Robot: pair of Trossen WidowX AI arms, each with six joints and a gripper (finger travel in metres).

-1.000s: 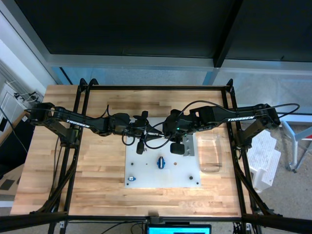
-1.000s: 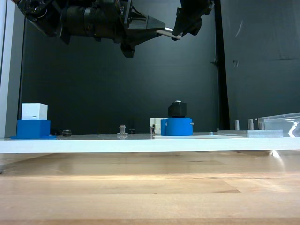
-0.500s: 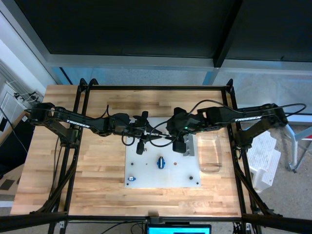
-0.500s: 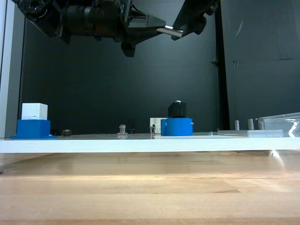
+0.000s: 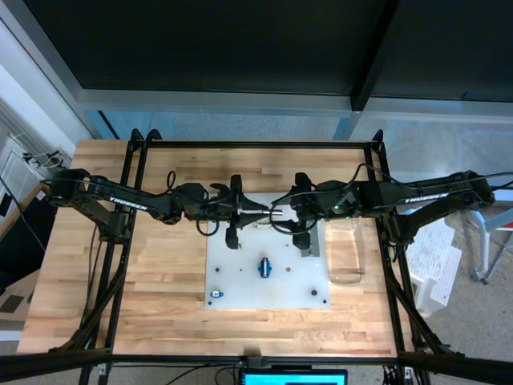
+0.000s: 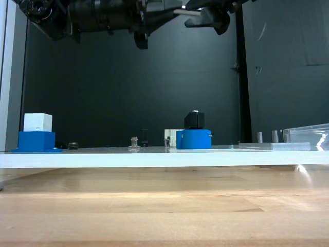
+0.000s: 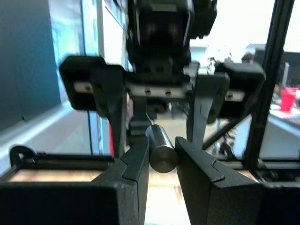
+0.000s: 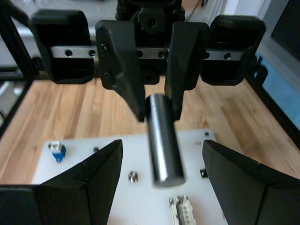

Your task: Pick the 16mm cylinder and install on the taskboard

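Note:
The 16mm cylinder (image 7: 161,153) shows as a smooth grey metal rod, held level in the air above the far part of the white taskboard (image 5: 240,282). My left gripper (image 5: 255,210) is shut on it, its two fingers (image 8: 125,79) clamped on one end. Facing it from the other side, my right gripper (image 5: 281,215) is open, its fingers (image 8: 93,185) spread wide on both sides of the rod's free end (image 8: 165,154) without touching it. In the low view the cylinder (image 6: 181,11) hangs high over the board (image 6: 154,157).
On the board stand a blue connector (image 5: 264,268), a grey metal block (image 5: 311,242) and a small blue-and-white part (image 5: 215,295) near the front left. A clear plastic tray (image 5: 345,253) lies right of the board. A black frame (image 5: 256,145) rings the wooden table.
The cylinder has passed from the right gripper to the left. The right gripper opened and drew back to the right; the left gripper shut on the rod, and both rose slightly.

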